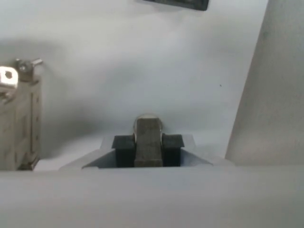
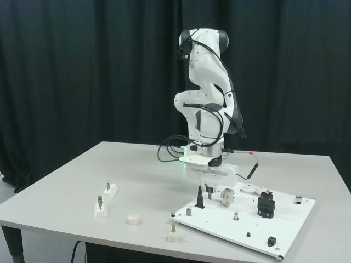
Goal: Insert square peg 3.
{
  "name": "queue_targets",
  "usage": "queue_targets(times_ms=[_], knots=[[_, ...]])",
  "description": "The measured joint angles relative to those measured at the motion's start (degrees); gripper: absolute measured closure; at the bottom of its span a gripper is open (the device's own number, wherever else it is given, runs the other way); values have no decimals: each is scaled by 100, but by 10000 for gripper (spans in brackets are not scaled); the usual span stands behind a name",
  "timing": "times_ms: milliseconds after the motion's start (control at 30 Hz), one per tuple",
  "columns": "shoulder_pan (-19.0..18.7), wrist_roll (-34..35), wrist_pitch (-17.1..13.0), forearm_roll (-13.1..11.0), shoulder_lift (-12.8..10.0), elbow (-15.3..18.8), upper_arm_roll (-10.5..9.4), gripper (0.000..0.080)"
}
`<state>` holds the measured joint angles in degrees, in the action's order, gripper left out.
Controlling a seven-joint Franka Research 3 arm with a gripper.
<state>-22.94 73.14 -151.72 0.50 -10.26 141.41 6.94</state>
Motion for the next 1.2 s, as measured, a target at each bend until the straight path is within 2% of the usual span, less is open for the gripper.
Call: queue_targets(times_ms=[433,933,1200], knots=[[22,350,0,-237,0,0,4,689],[21,1047,0,-247,0,0,5,689],[17,1120,0,-247,0,0,5,689]])
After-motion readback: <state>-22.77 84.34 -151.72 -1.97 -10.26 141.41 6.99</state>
